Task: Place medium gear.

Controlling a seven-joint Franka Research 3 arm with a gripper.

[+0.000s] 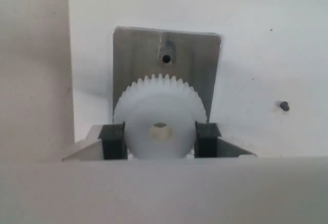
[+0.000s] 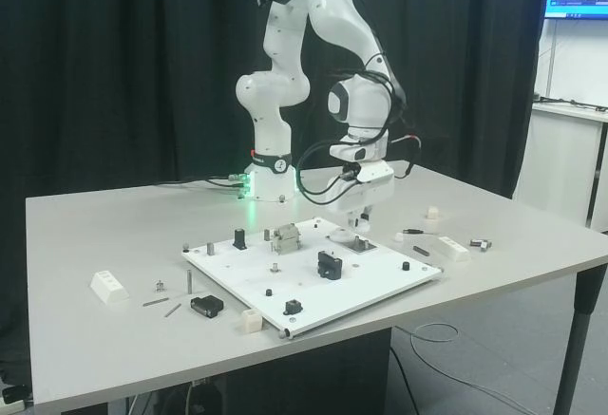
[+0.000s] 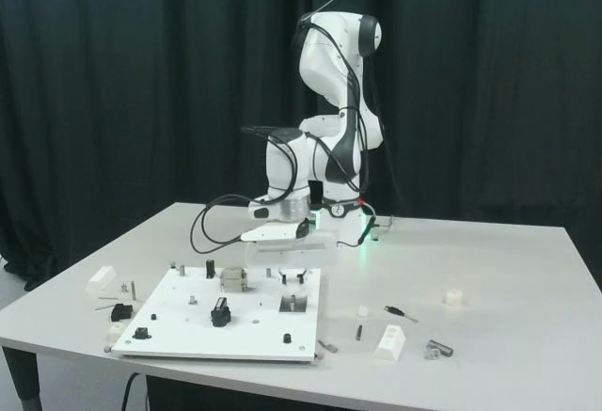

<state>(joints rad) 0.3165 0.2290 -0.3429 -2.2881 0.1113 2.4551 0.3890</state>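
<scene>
Medium gear [image 1: 160, 124], white and toothed, sits clamped between the two black fingertips of the gripper [image 1: 160, 141]; the pads press on its opposite sides, and its centre bore faces the wrist camera. The gear hangs just above a grey metal plate [image 1: 166, 70] that carries an upright peg [image 1: 165, 53], and the peg shows beyond the gear's upper teeth, not inside the bore. That metal plate is mounted on the white assembly board [image 2: 313, 277], near the board's edge closest to the robot's base.

In the first room view the white arm [image 2: 356, 102] bends over and points the gripper [image 2: 359, 217] straight down at that spot, low over the board. The board lies on the grey table [image 2: 95, 235], roughly midway along the table's front edge. Several black fixtures [image 2: 329, 265] and a small metal block [image 2: 286, 237] stand elsewhere on the board. A white block [image 2: 108, 286] rests on the table beside the board, well apart from the gripper. In the second room view the gear is too small to make out under the gripper [image 3: 294, 277].
</scene>
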